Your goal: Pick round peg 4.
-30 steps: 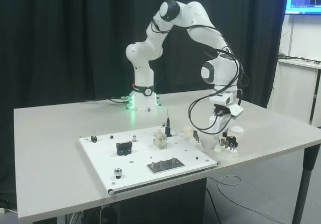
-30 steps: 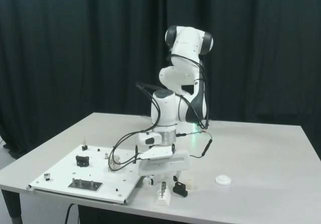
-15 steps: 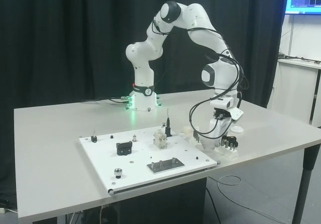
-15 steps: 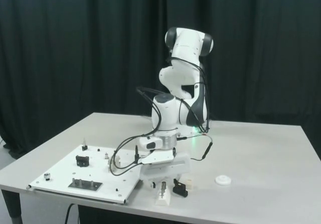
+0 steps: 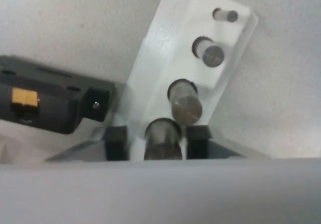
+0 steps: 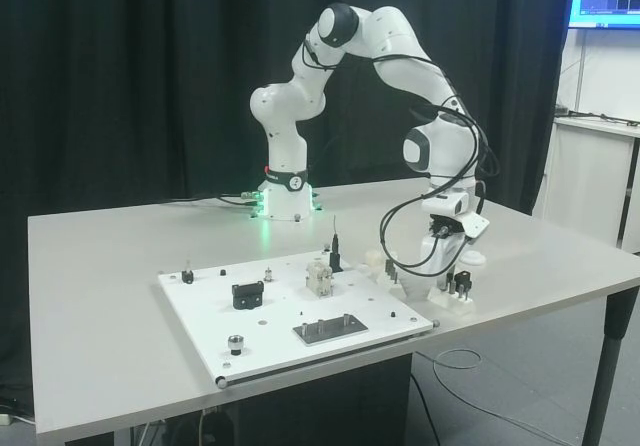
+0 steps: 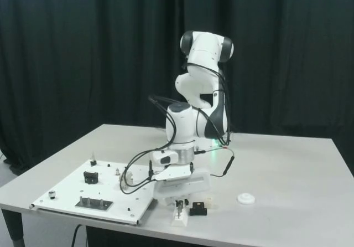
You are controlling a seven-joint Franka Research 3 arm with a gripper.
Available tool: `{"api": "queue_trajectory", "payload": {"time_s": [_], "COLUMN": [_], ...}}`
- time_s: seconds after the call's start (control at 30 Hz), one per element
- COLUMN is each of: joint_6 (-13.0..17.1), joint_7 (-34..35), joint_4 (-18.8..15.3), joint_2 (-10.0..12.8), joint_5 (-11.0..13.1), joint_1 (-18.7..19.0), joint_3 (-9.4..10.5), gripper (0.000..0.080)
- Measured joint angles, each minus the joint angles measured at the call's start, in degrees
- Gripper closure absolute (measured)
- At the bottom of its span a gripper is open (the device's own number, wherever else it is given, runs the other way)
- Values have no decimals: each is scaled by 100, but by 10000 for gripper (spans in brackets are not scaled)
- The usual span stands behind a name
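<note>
Item: round peg 4 (image 5: 163,138), a short grey metal cylinder with a flat, dull-machined top. It stands upright in the white rectangular peg holder (image 5: 165,58), at the end of the holder's row of four pegs. It is the thickest of the row; the three others shrink in girth with distance from it, the next one (image 5: 184,102) standing just beside it.

Holder location: on the grey surface (image 6: 90,256), just beside the white assembly board (image 6: 290,311), at the board's corner nearest my arm's reach.

Handling, as judged: rigid, dense for its size, smooth-sided and so liable to slip under a light pinch. Not fragile. It likely sits snugly in its bore, so a straight pull along its axis should free it; a tilted pull may bind it or lift the light holder with it.

Hold point, as judged: the exposed upper shaft, pads on opposite sides of the round.

End effector (image 5: 156,142): narrowly parted, one black fingertip on each side of the peg, close to it; contact cannot be confirmed.

Neighbouring item: a black rectangular connector block (image 5: 50,101) lies just beside the holder, clear of my fingertips (image 5: 116,142).
</note>
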Motion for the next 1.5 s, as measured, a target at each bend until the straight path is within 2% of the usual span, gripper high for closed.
{"api": "queue_trajectory", "payload": {"time_s": [0.13, 0.17, 0.57, 1.27, 1.5], "joint_6": [-1, -1, -77, -1018, -1248], "joint_7": [14, 21, 94, 364, 407], "joint_4": [19, 22, 81, 708, 859], "joint_2": [3, 4, 13, -7, -29], "joint_5": [1, 1, 9, 20, 14], "joint_1": [-20, -25, -113, -241, -243], "joint_3": [0, 0, 0, -35, -88], "gripper": [472, 660, 655, 657, 657]}}
